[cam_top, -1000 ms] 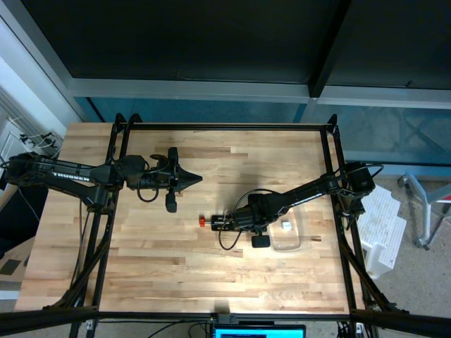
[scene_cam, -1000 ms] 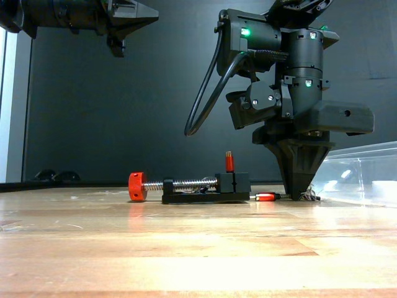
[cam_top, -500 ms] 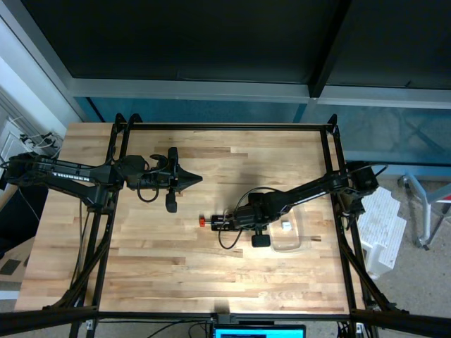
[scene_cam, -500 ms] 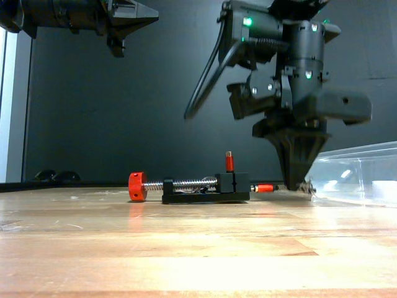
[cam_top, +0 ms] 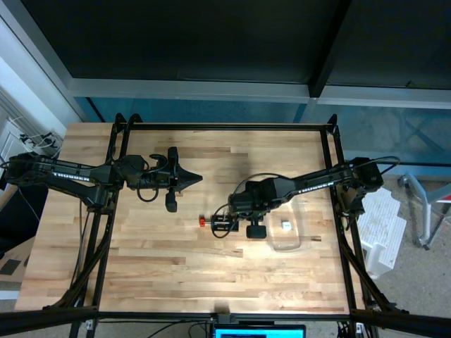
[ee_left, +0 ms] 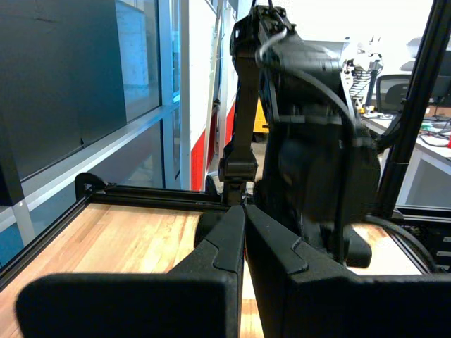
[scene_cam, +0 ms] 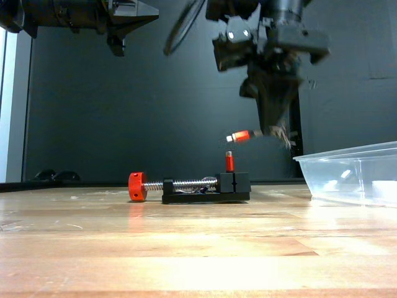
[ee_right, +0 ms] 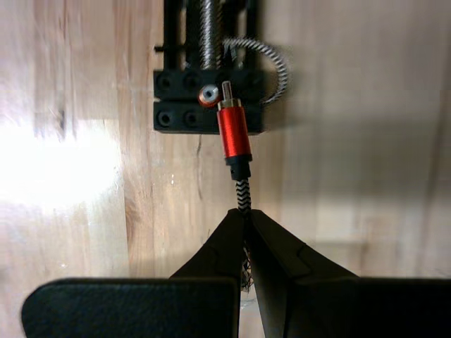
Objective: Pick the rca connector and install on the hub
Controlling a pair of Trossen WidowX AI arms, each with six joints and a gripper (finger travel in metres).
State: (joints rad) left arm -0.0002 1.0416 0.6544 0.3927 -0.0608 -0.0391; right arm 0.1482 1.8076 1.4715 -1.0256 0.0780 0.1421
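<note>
While the left gripper (cam_top: pixel 192 179) hung parked high and well to the left of the hub (scene_cam: pixel 205 189), its fingers pressed together on nothing, the work went on over the hub's right end. The hub lay flat on the table (cam_top: pixel 176 267), its red knob (scene_cam: pixel 136 186) at the far left end and a short red socket (scene_cam: pixel 229 162) standing upright near the right end. The rca connector (scene_cam: pixel 239 136), a red plug on a braided lead that had lain on the wood just right of the hub a second before, was now aloft, roughly level, just above and slightly right of that socket with its tip turned toward the hub. The right gripper (scene_cam: pixel 279 133) had risen with it and was clamped on the lead just behind the plug. Right of the hub sat a clear tray (scene_cam: pixel 353 174), apart from the action. The pick looked complete; seating the plug appeared to require tipping it downward and lining it up over the socket.
</note>
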